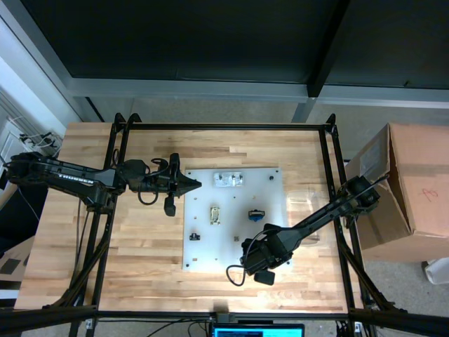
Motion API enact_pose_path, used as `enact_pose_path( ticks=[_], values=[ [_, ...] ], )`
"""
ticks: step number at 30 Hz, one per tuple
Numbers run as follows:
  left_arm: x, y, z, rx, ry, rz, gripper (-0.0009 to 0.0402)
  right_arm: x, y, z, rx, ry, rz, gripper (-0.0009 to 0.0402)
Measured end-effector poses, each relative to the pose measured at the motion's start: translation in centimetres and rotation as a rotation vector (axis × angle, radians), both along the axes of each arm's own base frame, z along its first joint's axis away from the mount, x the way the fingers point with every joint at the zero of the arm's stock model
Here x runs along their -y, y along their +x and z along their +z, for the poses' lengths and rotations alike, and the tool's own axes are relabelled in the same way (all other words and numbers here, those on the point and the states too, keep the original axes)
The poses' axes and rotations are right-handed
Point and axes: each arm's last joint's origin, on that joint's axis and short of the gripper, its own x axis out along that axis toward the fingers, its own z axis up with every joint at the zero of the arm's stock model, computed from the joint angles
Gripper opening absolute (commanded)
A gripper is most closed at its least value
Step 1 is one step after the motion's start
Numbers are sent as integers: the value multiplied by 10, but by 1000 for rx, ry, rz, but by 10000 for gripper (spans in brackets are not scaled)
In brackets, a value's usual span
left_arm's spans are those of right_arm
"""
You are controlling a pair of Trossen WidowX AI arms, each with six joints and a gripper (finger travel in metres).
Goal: Pick the M12 nut and place it on its threads and fasten
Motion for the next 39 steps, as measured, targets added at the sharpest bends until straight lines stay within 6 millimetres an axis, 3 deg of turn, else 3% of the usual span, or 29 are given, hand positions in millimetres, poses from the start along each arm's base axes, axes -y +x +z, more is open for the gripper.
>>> enact_pose_path(
  ticks=[10, 24, 39],
  values=[
    [0, 0, 0, 0, 0, 0, 0, 1, -3, 13, 36, 15, 27, 0],
    [0, 0, 0, 0, 0, 0, 0, 1, -3, 0, 79, 11, 37, 0],
    [0, 0, 0, 0, 0, 0, 0, 0, -1, 6, 84, 13, 36, 0]
  ],
)
